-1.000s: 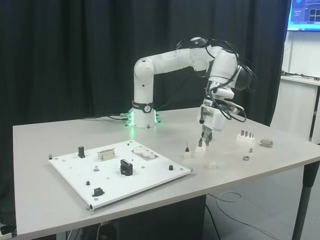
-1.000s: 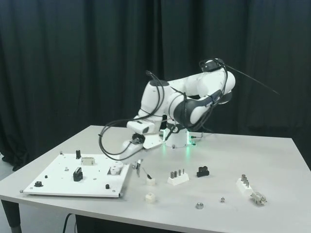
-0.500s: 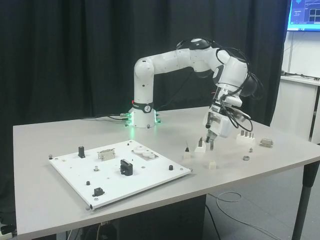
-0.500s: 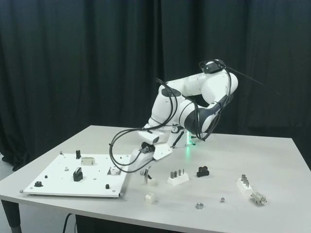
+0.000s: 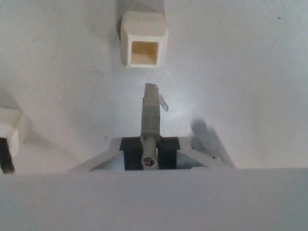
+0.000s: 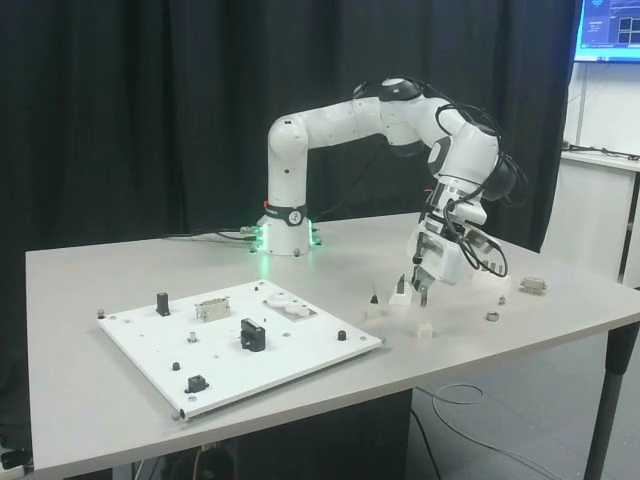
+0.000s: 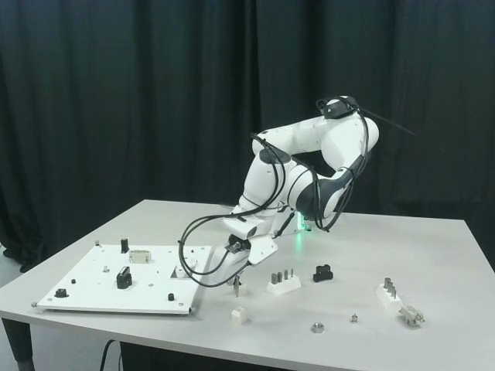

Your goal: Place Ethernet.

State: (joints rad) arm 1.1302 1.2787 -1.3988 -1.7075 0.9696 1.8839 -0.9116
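A big white board (image 6: pixel 240 345) lies flat on the grey desk (image 6: pixel 90 400). On the board stand a black block (image 6: pixel 252 334), a small black post (image 6: pixel 162 302), and another little black piece (image 6: pixel 196 382) near its front edge. Away from the board, a white holder with three pins (image 7: pixel 284 281) sits on the desk, and a black clip (image 7: pixel 323 272) is just beside it. A small ring nut (image 7: pixel 317 328) lies near the desk's front edge. Black curtains (image 7: pixel 116 93) hang behind.

Ethernet plug (image 5: pixel 150 113) above square socket block (image 5: pixel 143 39)
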